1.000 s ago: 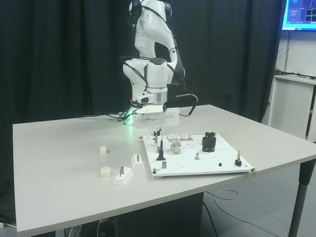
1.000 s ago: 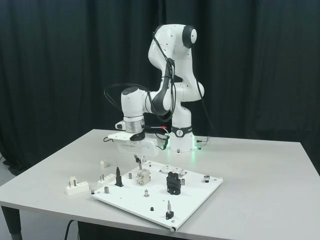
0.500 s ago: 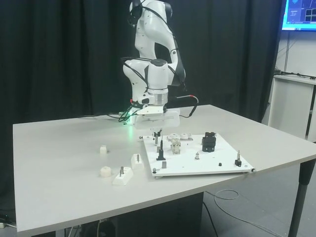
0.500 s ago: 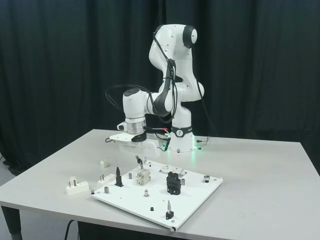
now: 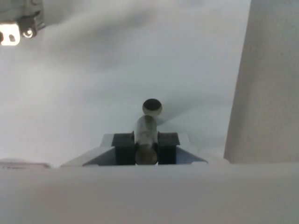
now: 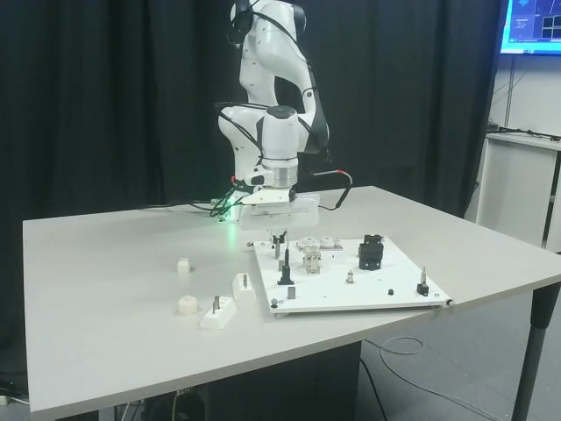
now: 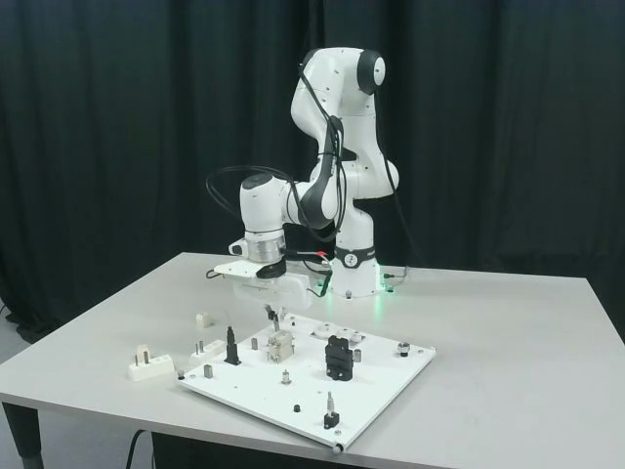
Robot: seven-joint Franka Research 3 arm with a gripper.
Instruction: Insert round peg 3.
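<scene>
The grey table (image 6: 105, 263) fills the lower half of both room views, and the white arm's base (image 7: 354, 272) is bolted at its far side. A white board (image 6: 368, 285) lies flat on it, right of centre in the first room view. Left of the board, four small white blocks (image 6: 217, 314) rest directly on the table, apart from each other.

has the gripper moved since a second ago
Yes. The gripper has risen, judged against the white board in the first room view, its jaws shut on the round peg.
</scene>
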